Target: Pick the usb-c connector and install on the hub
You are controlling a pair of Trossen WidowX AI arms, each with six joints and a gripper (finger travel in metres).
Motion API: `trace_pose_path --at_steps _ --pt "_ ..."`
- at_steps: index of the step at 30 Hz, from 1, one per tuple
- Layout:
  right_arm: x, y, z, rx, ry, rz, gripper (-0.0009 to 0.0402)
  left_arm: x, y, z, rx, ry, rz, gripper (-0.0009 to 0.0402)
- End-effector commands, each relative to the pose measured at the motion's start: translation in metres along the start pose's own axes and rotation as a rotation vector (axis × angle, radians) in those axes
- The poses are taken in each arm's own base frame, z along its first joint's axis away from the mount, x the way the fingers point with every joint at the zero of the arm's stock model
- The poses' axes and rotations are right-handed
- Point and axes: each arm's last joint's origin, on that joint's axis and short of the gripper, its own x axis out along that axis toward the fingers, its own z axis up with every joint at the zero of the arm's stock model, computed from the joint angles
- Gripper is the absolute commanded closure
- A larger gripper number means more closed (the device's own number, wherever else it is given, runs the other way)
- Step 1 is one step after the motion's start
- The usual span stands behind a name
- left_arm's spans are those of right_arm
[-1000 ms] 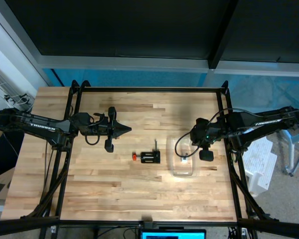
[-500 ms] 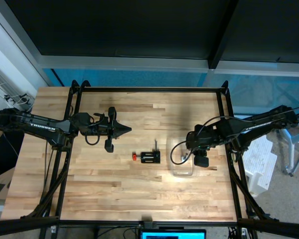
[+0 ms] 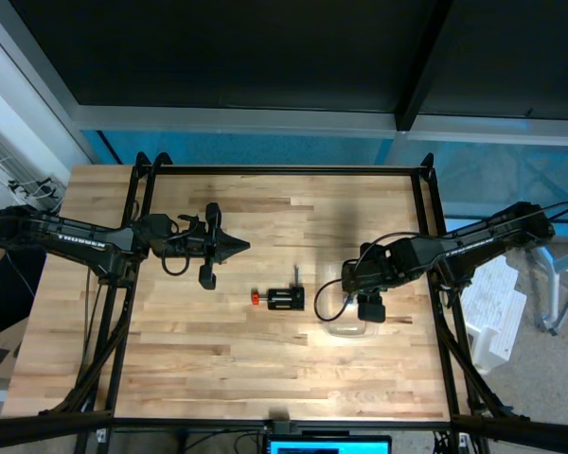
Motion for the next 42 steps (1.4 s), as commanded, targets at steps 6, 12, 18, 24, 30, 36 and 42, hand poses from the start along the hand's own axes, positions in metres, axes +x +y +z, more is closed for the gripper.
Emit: trace_pose_path --at_steps 6,12,18,24,30,36,42 --pt "0.015 0.007 0.001 -0.023 -0.013 0.009 0.0181 0.000 0.000 0.000 0.000 -0.001 0.000 0.0393" --pt "0.024 0.009 -0.003 -0.025 -0.023 0.010 0.0181 0.000 0.000 0.000 0.000 -0.001 0.000 0.0393" --pt "0.035 0.013 -0.002 -0.037 0.006 -0.002 0.0181 0.000 0.000 0.000 0.000 -0.001 0.000 0.0393" --pt "0.046 0.016 -0.002 -0.042 0.008 -0.002 0.0181 0.000 0.000 0.000 0.000 -0.001 0.000 0.0393" --pt "0.054 0.015 -0.007 -0.041 0.003 0.000 0.0181 0.000 0.000 0.000 0.000 -0.001 0.000 0.0393" --pt "0.060 0.017 -0.006 -0.046 0.011 -0.002 0.0192 0.000 0.000 0.000 0.000 -0.001 0.000 0.0393" --pt "0.063 0.018 -0.006 -0.048 0.019 -0.005 0.0214 0.000 0.000 0.000 0.000 -0.001 0.000 0.0393"
